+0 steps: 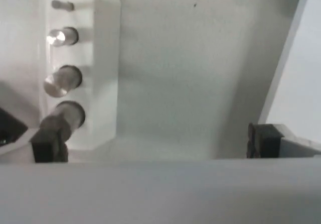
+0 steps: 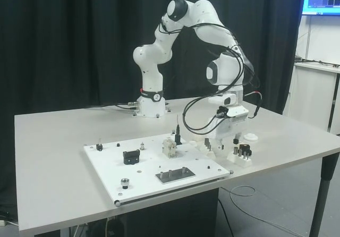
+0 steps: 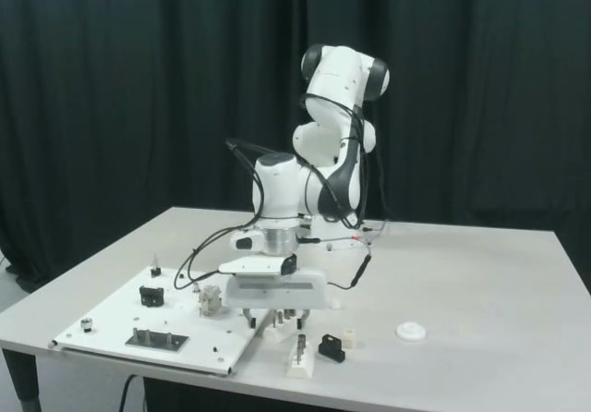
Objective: Pick round peg 4.
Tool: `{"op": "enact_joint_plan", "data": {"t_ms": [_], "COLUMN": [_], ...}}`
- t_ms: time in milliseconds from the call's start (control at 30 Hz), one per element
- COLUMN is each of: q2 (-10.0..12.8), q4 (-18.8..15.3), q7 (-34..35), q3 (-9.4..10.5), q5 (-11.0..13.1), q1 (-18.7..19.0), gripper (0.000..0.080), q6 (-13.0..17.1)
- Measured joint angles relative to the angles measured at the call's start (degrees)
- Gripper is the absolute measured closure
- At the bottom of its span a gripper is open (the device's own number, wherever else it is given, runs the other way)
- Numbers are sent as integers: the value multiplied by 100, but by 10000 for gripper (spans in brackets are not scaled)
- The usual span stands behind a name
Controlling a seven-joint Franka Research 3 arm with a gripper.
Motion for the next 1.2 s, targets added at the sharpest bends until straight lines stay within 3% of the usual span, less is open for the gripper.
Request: {"op": "enact_joint_plan", "data": {"t_ms": [300,833,1200], "q2": [-17,-17,-4], "q4": [-43,-28,-28], "q7": [-57,-519,-808], "q3": [166,260,370], "q5": [32,6,-260], "q1": [2,12,14], "gripper": [3,3,3], "q6": [115,-142,-155]}}
